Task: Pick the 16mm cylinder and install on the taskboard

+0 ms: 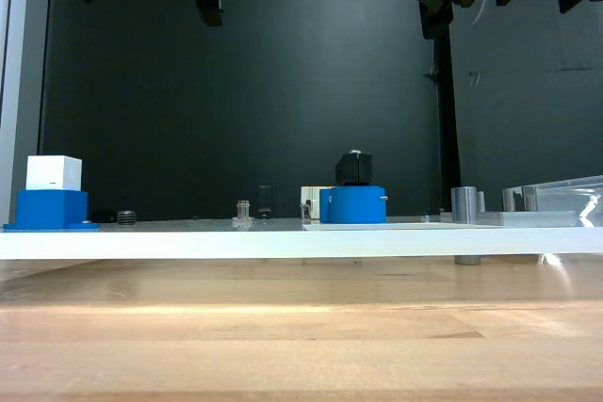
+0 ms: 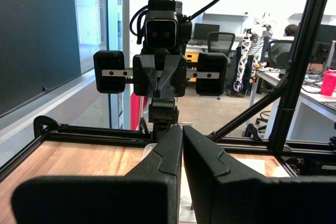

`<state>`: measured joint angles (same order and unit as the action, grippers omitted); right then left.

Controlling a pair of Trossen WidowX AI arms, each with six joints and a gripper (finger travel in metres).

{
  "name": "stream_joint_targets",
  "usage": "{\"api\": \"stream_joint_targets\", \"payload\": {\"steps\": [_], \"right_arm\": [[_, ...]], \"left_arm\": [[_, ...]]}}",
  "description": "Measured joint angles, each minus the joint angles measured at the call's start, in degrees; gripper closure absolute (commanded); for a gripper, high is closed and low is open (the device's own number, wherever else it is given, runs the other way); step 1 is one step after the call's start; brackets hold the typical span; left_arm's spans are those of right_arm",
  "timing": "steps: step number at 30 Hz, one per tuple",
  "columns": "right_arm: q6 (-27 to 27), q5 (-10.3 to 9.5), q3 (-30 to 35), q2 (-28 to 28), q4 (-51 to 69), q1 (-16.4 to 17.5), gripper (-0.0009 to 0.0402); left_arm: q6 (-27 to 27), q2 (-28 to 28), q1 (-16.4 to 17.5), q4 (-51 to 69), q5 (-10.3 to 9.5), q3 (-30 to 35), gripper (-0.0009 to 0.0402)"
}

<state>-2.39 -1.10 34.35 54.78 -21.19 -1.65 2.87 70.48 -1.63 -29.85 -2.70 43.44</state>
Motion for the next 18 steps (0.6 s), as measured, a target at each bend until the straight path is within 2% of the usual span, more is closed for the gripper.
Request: {"api": "stream_joint_targets", "payload": {"steps": [18], "right_arm": [[0.13,0.00,0.00,0.04,1.38,0.02,0.0393]], "left_arm": [[0.00,0.00,0.04,0.00,0.00,0.00,0.0392]]}}
